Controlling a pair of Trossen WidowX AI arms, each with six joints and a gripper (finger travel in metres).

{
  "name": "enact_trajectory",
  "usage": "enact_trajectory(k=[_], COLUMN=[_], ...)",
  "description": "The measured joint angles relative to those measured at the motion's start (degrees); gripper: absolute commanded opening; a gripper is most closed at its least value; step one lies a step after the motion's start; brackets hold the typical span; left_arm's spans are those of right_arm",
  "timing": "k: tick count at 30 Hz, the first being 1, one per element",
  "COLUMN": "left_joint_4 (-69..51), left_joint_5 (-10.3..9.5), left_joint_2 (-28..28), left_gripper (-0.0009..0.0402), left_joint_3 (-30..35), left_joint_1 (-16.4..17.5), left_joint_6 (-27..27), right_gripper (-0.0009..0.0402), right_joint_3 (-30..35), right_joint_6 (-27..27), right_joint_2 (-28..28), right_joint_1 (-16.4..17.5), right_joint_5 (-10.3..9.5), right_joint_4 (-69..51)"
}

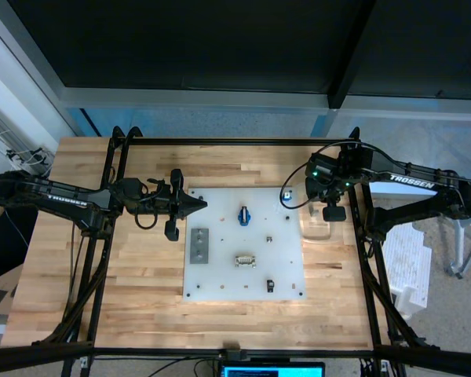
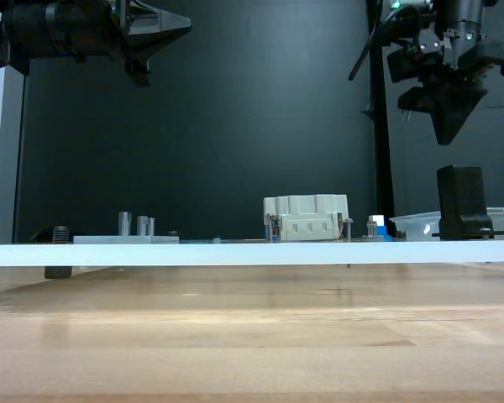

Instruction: Pick the 16mm bar and install on taskboard

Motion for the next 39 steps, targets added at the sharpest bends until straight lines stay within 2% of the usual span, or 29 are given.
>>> enact_trajectory(k=[7, 14, 17, 24, 39], left_joint_4=[0.0, 0.0, 0.0, -0.02, 0.0], left_joint_5=[0.0, 0.0, 0.0, -0.02, -0.02], left_joint_2=[0.0, 0.0, 0.0, 0.0, 0.0], left_gripper=[0.0, 0.0, 0.0, 0.0, 0.0], left_joint_3=[0.02, 0.0, 0.02, 0.0, 0.02], left_joint_1=[0.0, 0.0, 0.0, 0.0, 0.0], left_joint_6=[0.02, 0.0, 0.02, 0.0, 0.02], right_gripper=[0.0026, 0.0095, 0.0123, 0.0172, 0.0181], right_joint_3=[-2.43, -4.7, -6.56, -10.56, -17.46], right_joint_6=[-1.42, -2.23, -2.27, -3.04, -4.33], right_joint_2=[1.09, 1.09, 1.09, 1.11, 2.73], right_joint_1=[-0.33, -0.59, -0.57, -0.57, -0.57], right_joint_5=[0.22, 0.26, 1.42, 1.51, 1.49], right_joint_4=[1.88, 3.3, 4.76, 8.37, 14.56])
